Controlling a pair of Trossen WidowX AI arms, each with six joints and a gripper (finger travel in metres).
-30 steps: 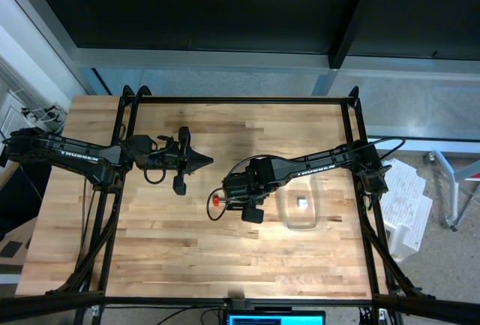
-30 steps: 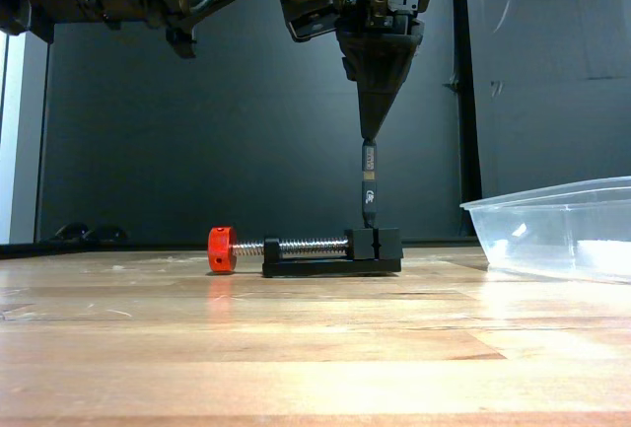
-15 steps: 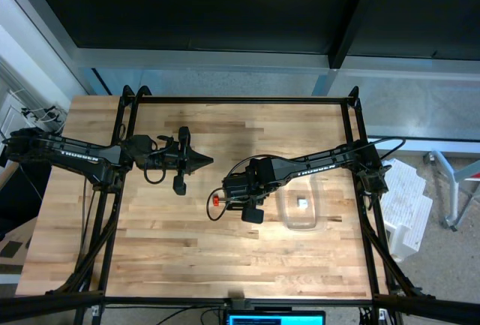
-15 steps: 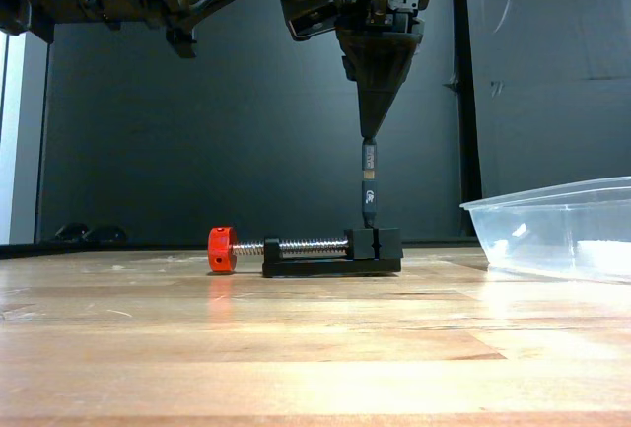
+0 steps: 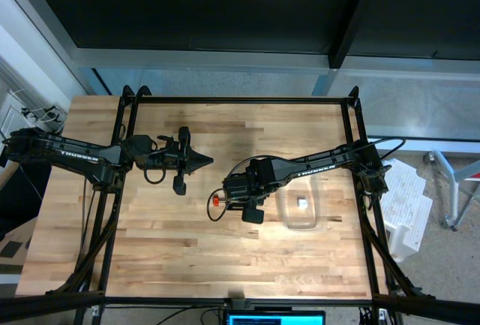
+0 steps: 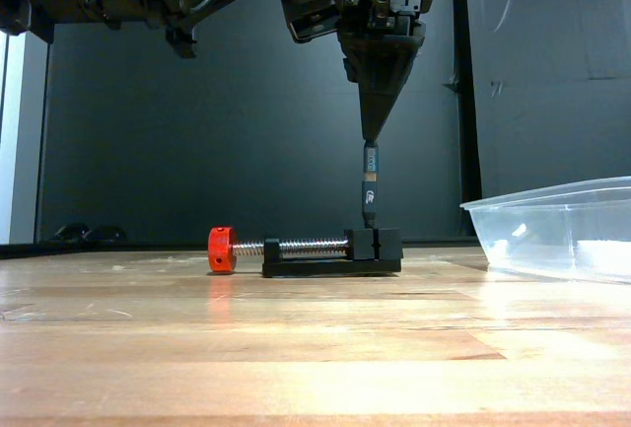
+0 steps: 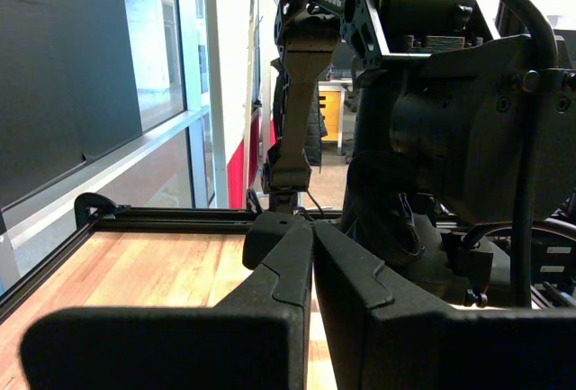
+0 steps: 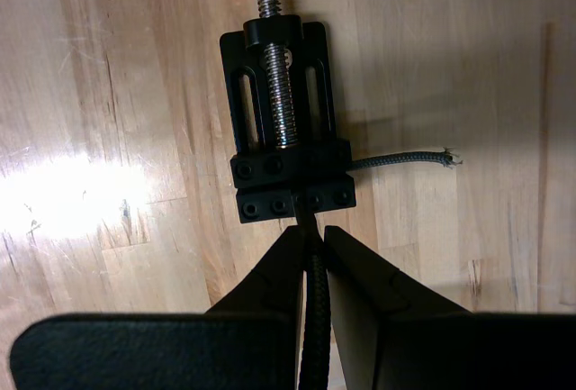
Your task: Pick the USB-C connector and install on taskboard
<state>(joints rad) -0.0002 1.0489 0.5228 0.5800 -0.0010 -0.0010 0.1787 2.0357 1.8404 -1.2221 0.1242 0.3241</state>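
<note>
Overhead, left gripper (image 5: 207, 161) clenched empty, right gripper (image 6: 370, 139) fingers (image 8: 351, 273) pinching USB-C connector (image 6: 368, 195) atop taskboard (image 6: 383, 249) edge.

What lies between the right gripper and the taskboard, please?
The USB-C connector spans right gripper to taskboard, per low view; left gripper hovers farther left.

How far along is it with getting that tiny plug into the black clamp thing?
Picking looks done: the right gripper is shut on the USB-C connector, holding it upright. In hand: its lower tip meets the end block of the taskboard; I cannot tell if it is seated. Left: press home if needed, then let go. The left gripper hangs shut, off to the board's left.
</note>
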